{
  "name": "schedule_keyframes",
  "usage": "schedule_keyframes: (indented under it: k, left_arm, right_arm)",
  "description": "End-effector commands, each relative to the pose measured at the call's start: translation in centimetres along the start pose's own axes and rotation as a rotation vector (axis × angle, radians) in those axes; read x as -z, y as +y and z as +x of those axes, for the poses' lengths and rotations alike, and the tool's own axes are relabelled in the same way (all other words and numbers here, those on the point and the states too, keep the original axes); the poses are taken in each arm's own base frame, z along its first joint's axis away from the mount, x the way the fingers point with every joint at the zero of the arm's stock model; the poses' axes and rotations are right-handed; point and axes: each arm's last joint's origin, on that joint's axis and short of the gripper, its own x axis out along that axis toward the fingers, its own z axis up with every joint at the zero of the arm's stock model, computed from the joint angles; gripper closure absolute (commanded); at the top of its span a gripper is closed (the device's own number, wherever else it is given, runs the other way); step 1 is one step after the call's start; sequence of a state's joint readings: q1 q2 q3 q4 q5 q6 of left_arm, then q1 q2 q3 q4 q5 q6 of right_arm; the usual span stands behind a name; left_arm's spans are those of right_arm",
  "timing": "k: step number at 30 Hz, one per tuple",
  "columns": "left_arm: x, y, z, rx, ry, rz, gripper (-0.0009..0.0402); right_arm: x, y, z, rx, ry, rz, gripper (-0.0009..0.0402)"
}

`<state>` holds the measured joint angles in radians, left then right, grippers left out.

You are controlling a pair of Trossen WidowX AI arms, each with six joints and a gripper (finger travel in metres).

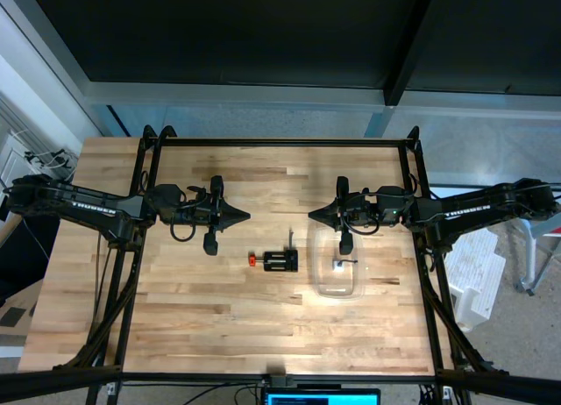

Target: Pick the USB-C connector and install on taskboard

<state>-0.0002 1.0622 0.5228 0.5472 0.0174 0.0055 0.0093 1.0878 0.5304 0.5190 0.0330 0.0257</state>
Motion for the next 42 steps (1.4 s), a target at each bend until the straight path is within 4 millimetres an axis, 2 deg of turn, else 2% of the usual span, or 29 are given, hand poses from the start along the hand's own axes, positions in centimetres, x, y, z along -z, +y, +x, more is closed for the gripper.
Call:
schedule_keyframes:
  k: [1, 25, 42]
  left_arm:
    - [0.0, 0.0, 0.0, 0.000, 0.000, 0.000, 0.0393]
    - [0.0, 0.0, 0.0, 0.000, 0.000, 0.000, 0.0393]
    - [0.0, 0.0, 0.0, 0.000, 0.000, 0.000, 0.0393]
  right_arm:
    - [-0.2, 0.1, 0.0, -0.010, -0.016, 0.000, 0.0393]
    - [-0.1, 0.1, 0.0, -0.009, -0.012, 0.015, 0.0393]
    - [-2.0, 0.4, 1.0, 0.013, 0.482, 0.043, 0.0393]
